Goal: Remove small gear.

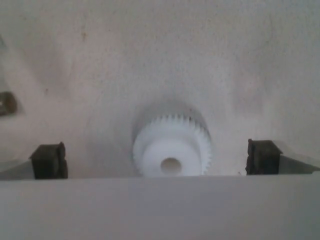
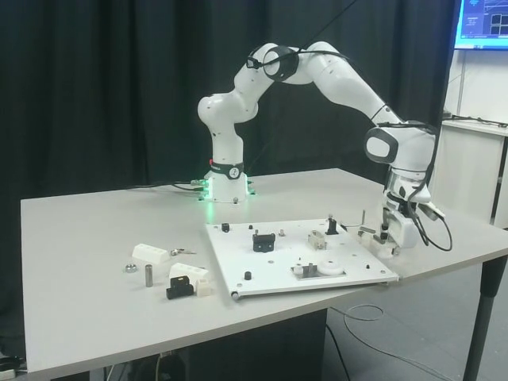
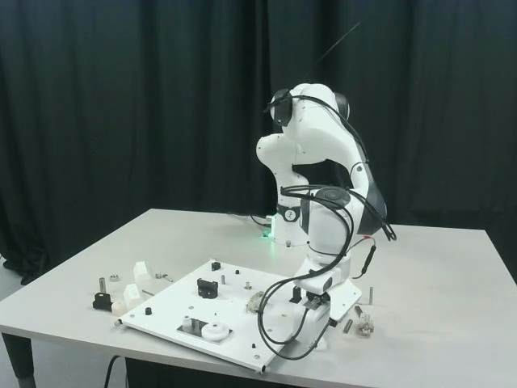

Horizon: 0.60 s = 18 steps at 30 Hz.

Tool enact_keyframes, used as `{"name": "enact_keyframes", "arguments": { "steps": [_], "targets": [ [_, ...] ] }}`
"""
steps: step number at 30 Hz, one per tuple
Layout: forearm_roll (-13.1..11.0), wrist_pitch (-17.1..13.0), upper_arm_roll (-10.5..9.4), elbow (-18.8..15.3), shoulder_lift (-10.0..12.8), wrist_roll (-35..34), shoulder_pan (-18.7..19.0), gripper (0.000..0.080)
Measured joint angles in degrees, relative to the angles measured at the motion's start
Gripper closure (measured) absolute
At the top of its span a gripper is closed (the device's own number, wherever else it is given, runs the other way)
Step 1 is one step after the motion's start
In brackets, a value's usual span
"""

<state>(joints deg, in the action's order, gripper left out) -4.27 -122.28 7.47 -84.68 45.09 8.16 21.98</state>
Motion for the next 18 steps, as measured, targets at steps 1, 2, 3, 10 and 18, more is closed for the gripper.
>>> {"name": "enact_keyframes", "arguments": {
  "steps": [1,2,3,10,18],
  "targets": [
    [0.12,0.18,0.02,0.10,-0.02,-0.08,0.03,0.0004],
    [0.22,0.30,0.04,0.18,-0.04,-0.14,0.06,0.0004],
    [0.30,0.38,0.06,0.25,-0.07,-0.19,0.09,0.0004],
    [1.06,0.71,0.36,0.51,-0.47,-0.42,0.19,0.0003],
    [3.59,1.37,1.20,1.36,-0.90,-0.68,0.20,0.0003]
  ]
}}
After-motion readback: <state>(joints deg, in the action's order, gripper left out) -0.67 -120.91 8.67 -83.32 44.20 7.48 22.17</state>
